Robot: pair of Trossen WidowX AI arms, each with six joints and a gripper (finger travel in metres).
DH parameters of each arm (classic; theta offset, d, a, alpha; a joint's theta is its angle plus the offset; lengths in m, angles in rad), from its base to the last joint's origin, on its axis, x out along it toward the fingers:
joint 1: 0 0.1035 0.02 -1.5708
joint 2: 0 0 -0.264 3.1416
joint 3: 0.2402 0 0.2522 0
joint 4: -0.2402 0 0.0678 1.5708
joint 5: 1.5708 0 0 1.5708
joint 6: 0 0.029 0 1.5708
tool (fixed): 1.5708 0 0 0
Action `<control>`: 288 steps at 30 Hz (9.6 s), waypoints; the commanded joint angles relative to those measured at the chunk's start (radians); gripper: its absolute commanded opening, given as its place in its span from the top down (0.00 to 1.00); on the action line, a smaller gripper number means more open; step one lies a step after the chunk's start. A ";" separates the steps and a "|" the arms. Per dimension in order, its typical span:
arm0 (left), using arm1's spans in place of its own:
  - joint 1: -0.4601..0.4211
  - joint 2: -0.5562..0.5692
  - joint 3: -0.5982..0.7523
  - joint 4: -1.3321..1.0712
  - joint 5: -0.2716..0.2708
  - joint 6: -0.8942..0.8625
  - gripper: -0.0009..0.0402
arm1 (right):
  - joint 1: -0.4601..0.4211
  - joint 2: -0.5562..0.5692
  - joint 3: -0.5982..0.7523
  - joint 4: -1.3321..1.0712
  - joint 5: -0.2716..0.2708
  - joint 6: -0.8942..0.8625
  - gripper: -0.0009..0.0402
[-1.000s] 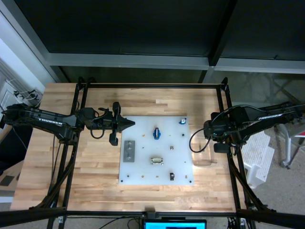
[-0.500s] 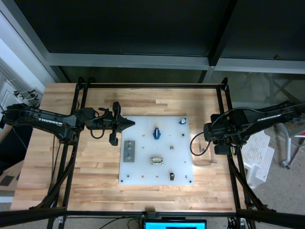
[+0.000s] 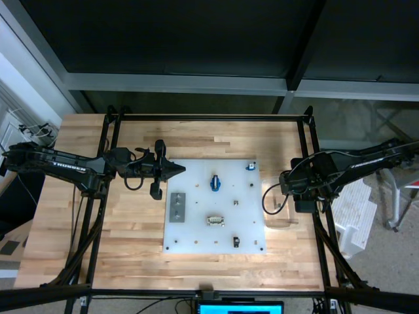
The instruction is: Pick the 16mm bar and install on taskboard
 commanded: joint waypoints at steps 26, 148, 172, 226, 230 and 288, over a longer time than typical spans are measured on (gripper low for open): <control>0.000 0.000 0.000 0.000 0.001 0.000 0.98 | 0.013 0.000 -0.202 0.186 0.000 0.026 0.40; 0.000 0.000 0.000 0.000 0.000 0.000 0.98 | 0.182 0.107 -0.098 0.275 0.018 0.182 0.40; 0.000 0.000 0.000 0.001 0.000 0.000 0.98 | 0.199 0.140 -0.142 0.332 0.046 0.187 0.42; 0.000 0.000 0.000 0.000 0.000 0.000 0.98 | 0.196 0.173 -0.302 0.557 0.053 0.149 0.77; 0.000 0.000 0.000 0.000 0.000 0.000 0.98 | 0.196 0.173 -0.303 0.557 0.053 0.145 0.85; 0.000 0.000 0.000 0.000 0.000 0.000 0.98 | 0.230 0.257 0.089 0.272 0.047 0.261 0.95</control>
